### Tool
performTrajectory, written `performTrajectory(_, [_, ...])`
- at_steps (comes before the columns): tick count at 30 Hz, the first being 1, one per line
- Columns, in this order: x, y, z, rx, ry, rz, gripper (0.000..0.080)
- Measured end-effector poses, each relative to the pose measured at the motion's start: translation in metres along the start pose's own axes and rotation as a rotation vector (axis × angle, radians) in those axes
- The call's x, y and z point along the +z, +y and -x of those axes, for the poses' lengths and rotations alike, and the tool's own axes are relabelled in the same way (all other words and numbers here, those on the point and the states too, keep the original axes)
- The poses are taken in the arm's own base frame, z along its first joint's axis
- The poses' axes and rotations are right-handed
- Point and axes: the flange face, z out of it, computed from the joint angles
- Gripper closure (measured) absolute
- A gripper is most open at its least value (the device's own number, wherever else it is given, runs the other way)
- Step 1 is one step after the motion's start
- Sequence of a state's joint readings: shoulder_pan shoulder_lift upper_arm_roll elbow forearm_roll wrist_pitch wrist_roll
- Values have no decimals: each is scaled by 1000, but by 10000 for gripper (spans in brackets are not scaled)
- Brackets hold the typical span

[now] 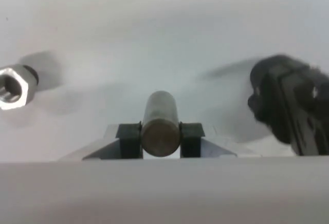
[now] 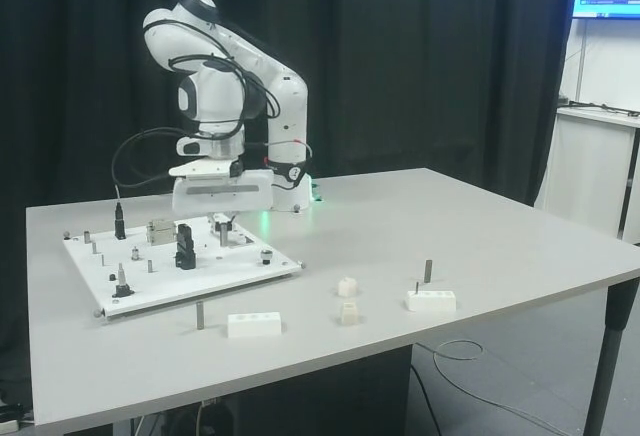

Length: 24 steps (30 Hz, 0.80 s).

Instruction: Insert round peg 4.

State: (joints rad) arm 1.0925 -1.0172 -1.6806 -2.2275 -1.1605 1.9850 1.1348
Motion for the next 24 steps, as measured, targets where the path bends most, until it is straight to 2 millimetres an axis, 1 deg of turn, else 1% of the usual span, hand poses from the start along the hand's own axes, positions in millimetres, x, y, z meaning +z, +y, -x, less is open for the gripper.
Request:
performTrajectory(12, [-7, 14, 20, 172, 34, -13, 649])
performTrajectory(20, [-7, 24, 27, 250, 60, -21, 649])
performTrajectory(24, [-5, 30, 29, 327, 65, -29, 649])
